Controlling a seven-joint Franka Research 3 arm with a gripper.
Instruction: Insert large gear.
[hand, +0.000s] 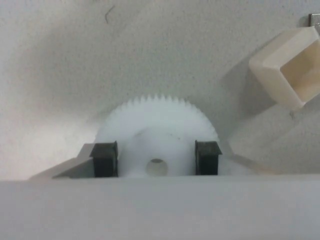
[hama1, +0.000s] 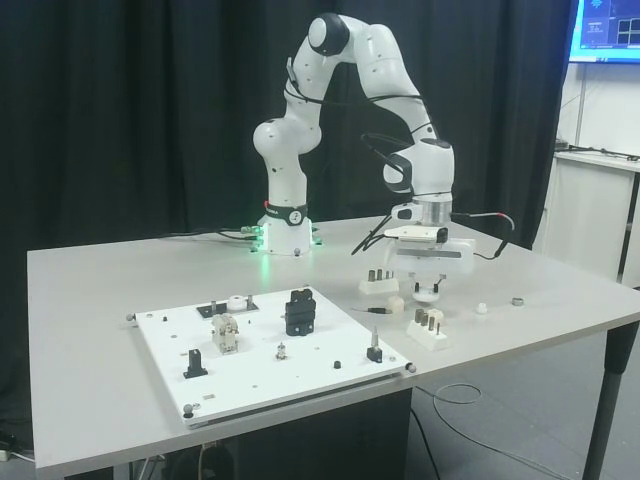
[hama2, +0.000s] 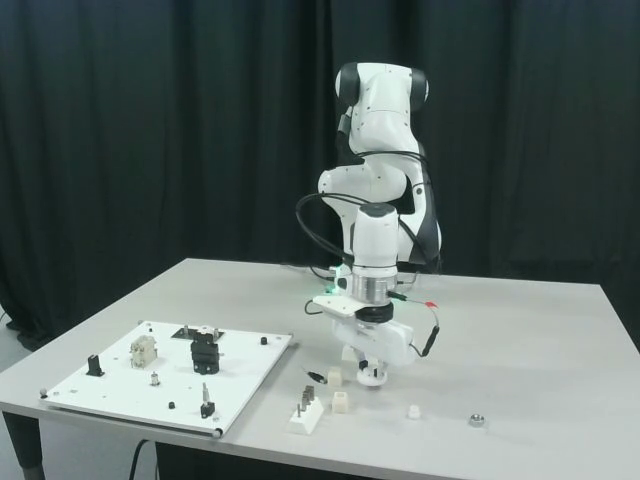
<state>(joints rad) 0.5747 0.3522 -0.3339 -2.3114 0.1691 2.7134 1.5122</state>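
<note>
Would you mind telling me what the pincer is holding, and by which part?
The pincer holds the large gear by its raised central hub, one finger on each side.

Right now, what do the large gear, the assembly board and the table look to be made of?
Large gear: white, matte, crisp even teeth; looks like moulded or printed plastic, held between the gripper fingers.
Assembly board: white flat plate with a smooth finish; probably plastic or coated metal, can't tell which.
Table: grey, matte, faintly speckled top; looks like laminate.
</note>
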